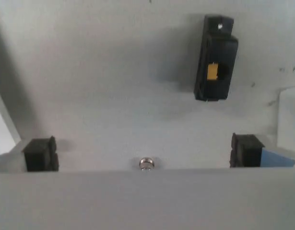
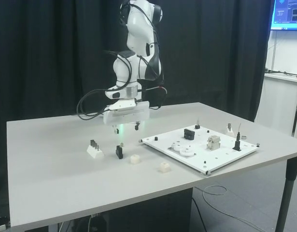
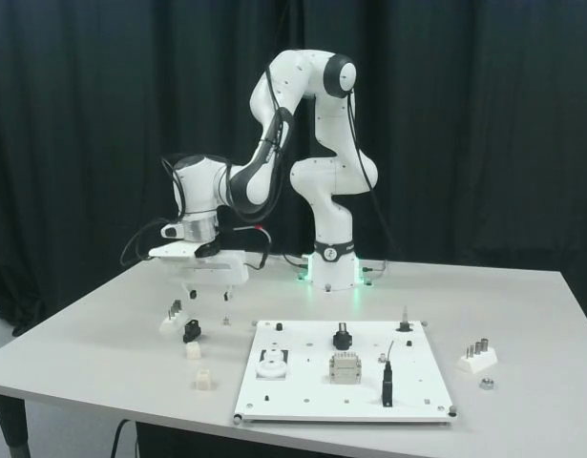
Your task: Pick BNC.
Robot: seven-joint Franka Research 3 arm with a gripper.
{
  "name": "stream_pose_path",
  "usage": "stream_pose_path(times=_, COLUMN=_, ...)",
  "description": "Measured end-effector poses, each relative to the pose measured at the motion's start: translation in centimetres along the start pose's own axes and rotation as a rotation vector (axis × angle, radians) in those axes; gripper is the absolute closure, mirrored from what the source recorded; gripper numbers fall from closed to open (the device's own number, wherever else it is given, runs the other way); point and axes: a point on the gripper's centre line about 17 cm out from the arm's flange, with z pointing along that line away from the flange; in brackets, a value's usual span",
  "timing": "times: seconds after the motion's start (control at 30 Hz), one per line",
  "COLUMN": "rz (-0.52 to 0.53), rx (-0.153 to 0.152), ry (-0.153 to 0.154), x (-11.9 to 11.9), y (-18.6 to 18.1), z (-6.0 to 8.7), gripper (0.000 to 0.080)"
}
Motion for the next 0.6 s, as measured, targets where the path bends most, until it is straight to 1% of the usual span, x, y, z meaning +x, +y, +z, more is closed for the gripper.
stream_pose_path(times=0.13, rz=0.016, rx=0.018, ry=0.004, x=-0.6, y=-0.3, z=0.7, gripper=0.0003)
stream_pose_path(times=0.27, rz=0.017, rx=0.024, ry=0.004, x=-1.3, y=-0.4, z=1.4, gripper=0.0003)
stream_pose_path(times=0.6, rz=0.005, rx=0.014, ry=0.012, x=-2.8, y=0.0, z=3.2, gripper=0.0003)
